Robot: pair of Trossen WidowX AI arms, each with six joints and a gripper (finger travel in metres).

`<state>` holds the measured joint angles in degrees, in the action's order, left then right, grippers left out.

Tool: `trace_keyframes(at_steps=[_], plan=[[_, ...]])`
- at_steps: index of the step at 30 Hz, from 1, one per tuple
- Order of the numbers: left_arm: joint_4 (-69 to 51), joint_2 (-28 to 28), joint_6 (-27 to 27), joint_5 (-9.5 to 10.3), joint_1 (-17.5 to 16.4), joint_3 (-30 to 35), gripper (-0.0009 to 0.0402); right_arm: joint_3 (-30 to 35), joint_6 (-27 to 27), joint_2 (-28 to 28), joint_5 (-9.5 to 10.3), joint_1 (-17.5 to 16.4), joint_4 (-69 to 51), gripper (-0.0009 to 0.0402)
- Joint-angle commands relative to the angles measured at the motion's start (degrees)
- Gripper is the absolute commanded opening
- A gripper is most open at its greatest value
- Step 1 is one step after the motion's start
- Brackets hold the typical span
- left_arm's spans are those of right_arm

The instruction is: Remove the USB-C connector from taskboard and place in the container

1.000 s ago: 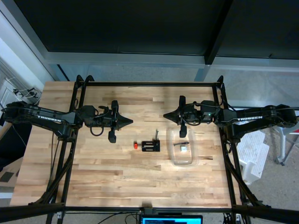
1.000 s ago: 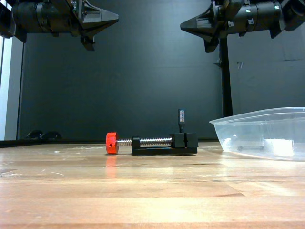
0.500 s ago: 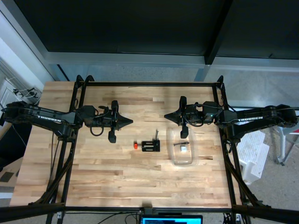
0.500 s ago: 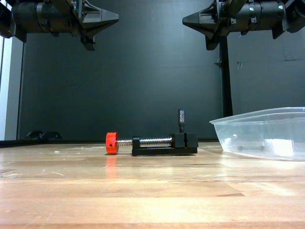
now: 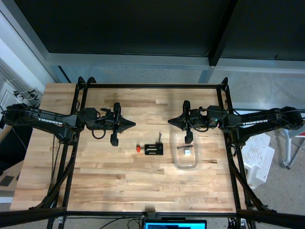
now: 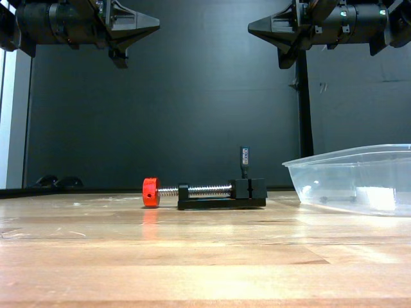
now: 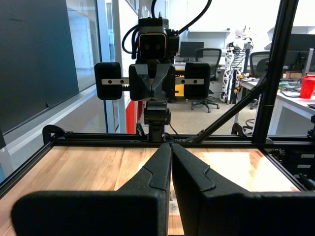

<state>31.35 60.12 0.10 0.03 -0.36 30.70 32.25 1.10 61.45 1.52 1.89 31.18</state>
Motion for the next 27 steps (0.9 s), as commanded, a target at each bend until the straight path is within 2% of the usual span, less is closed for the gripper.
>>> trace_keyframes(at_steps=[1, 27], plan=[[0.02, 0.0, 0.02, 0.0, 0.0, 0.0, 0.0, 0.22, 0.15, 0.02, 0.04, -0.04, -0.31, 0.0], [0.0, 0.0, 0.02, 0.0, 0.0, 0.0, 0.0, 0.46, -0.07, 0.02, 0.02, -0.04, -0.5, 0.0]])
